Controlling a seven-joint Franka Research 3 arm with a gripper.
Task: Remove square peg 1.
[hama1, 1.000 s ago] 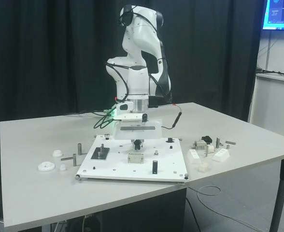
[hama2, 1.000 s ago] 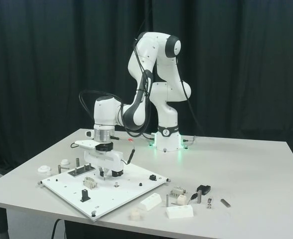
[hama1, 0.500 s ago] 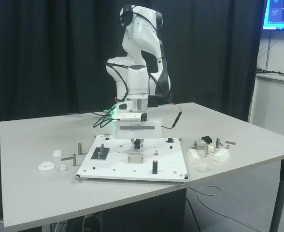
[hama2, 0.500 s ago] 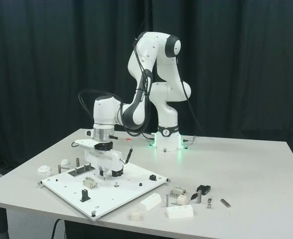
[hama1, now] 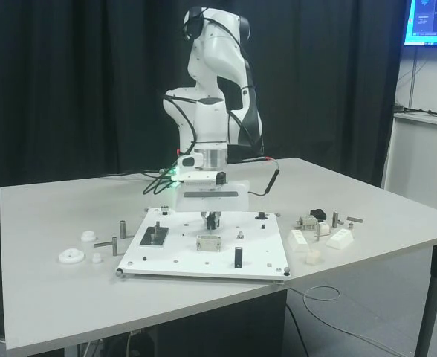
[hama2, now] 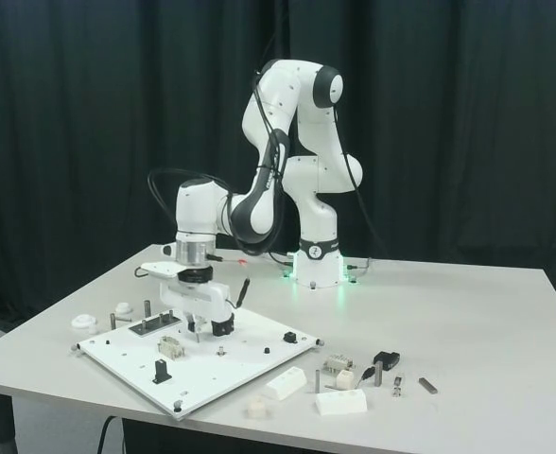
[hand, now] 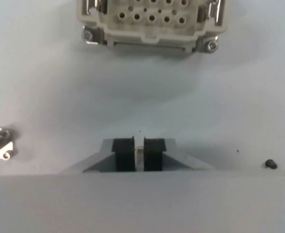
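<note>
Extraction step in hand, by the look of things: gripper (hama1: pixel 213 220) poised low over the white board (hama1: pixel 181 256) on the grey tabletop (hama1: pixel 55 216), clenched on square peg 1 (hand: pixel 139 153). Sits pinched between the 2 black pads (hand: pixel 123 154), only a thin sliver showing in the narrow gap. Hangs upright under the fingertips in the second room view, just above the board's middle and on the far side of the multi-pin connector (hand: pixel 152 19). Cannot tell for certain whether the lower tip is fully free of its hole; seems close to clear.

Next move, as a judgement: calls for a straight vertical pull with no sideways drift, since a square section can bind against its socket if tilted. Then calls for a carry away from the board toward bare tabletop, where other loose parts already lie to the left and right, and a release there.

Looks slim, short and grey, probably metal, with flat sides that give the pads a firm seat. Likely rigid and light, unlikely to slip unless knocked against the connector or the board during the carry.
</note>
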